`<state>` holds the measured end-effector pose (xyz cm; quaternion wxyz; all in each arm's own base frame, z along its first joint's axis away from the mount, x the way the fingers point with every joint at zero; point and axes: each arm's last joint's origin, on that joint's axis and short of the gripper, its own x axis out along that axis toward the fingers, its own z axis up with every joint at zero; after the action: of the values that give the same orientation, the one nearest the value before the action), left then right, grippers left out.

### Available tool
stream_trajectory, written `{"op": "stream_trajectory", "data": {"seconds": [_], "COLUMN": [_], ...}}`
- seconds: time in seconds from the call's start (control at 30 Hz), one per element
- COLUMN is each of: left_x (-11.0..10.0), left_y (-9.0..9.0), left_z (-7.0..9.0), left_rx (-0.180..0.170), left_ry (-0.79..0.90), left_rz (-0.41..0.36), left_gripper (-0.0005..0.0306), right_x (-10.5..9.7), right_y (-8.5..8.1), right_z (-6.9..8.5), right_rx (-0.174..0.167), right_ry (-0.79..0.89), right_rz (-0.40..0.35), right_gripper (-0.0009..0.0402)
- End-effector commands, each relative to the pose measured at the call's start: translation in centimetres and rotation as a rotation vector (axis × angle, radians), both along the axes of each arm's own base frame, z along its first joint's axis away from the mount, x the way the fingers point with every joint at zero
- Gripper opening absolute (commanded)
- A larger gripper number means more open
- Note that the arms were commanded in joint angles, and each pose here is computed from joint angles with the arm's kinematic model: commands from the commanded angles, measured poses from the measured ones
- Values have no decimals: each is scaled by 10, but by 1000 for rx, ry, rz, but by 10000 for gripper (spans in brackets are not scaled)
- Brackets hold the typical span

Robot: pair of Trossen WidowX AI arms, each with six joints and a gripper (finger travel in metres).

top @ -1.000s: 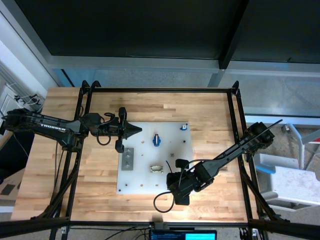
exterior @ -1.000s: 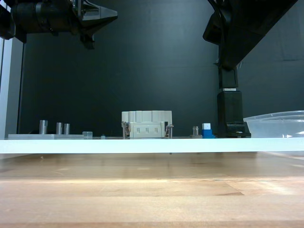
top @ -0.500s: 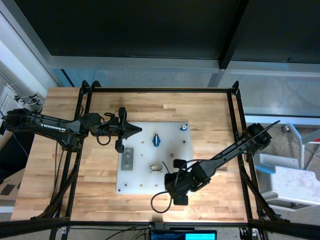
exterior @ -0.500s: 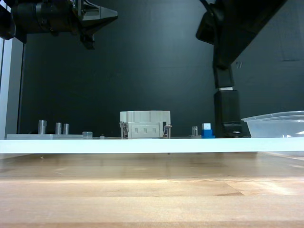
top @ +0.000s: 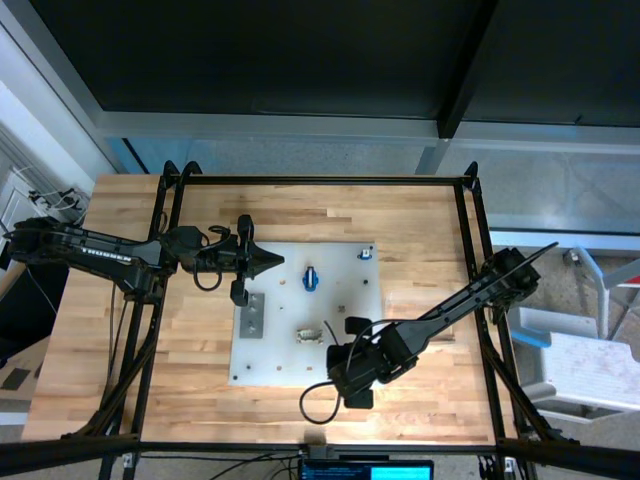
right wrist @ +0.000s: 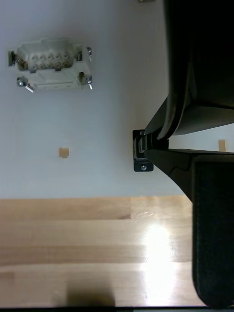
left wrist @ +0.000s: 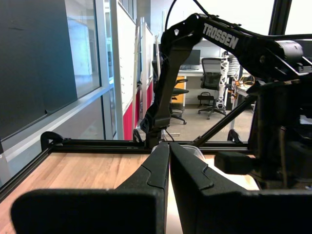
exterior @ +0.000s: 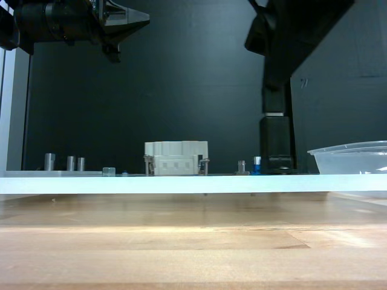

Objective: Remove the USB connector from the USB hub and place in the container

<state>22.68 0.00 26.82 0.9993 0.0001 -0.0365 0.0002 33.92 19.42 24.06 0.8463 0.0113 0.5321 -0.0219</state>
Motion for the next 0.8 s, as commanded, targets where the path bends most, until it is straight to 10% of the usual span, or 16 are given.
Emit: {"op": "stream_trajectory", "data": {"seconds": [0.03, 0.8], "left_x": [0, 0], "left_y": [0, 0], "left_z": [0, 0], "left_rx": [0, 0], "left_ry": [0, 0], "left_rz": [0, 0], "left_gripper": [1, 1], "right_x": [-7, -30], "right_y": [1, 6], "right_z": [0, 1], "right_rx": [7, 20], "right_ry": [-6, -113], "right_rz": [-2, -2], "right_gripper": [0, 0]}}
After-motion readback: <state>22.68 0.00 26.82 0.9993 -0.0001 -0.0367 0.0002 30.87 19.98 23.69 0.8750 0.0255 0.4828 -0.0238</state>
